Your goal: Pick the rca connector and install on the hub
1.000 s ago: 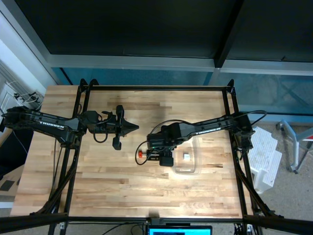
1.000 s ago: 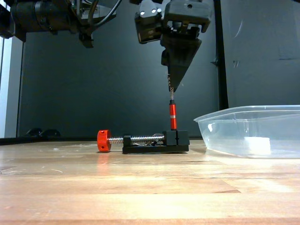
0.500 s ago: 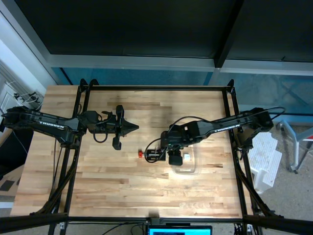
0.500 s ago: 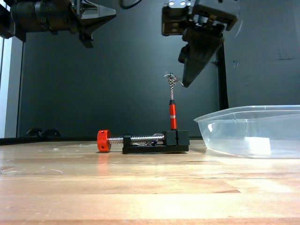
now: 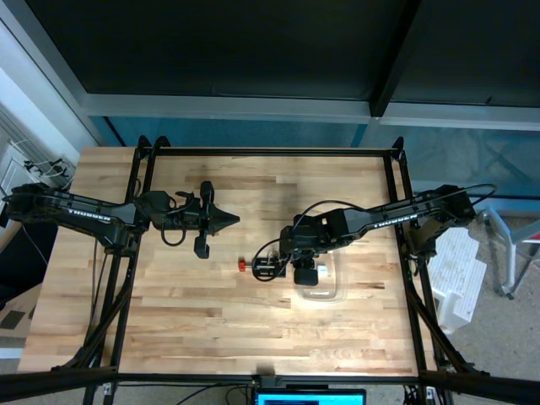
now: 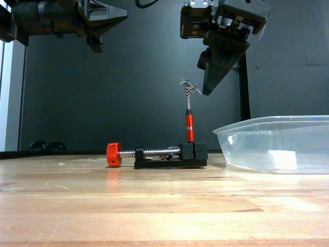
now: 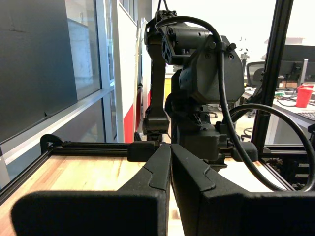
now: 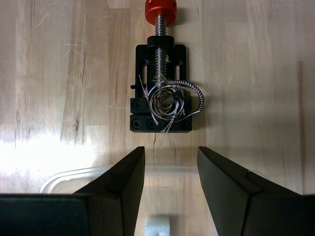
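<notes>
High view: I see the hub (image 5: 268, 267) mid-desk, its red knob toward the left edge. The left gripper (image 5: 232, 220) hangs well apart from it, and the near desk is open.
Low view: only here the rca connector (image 6: 189, 123) shows upright on the hub's right end. The right gripper (image 6: 208, 88) is above it, apart.
Left wrist view: fingers pressed together.
Right wrist view: fingers spread, empty. The hub's long axis runs straight away from them.
</notes>
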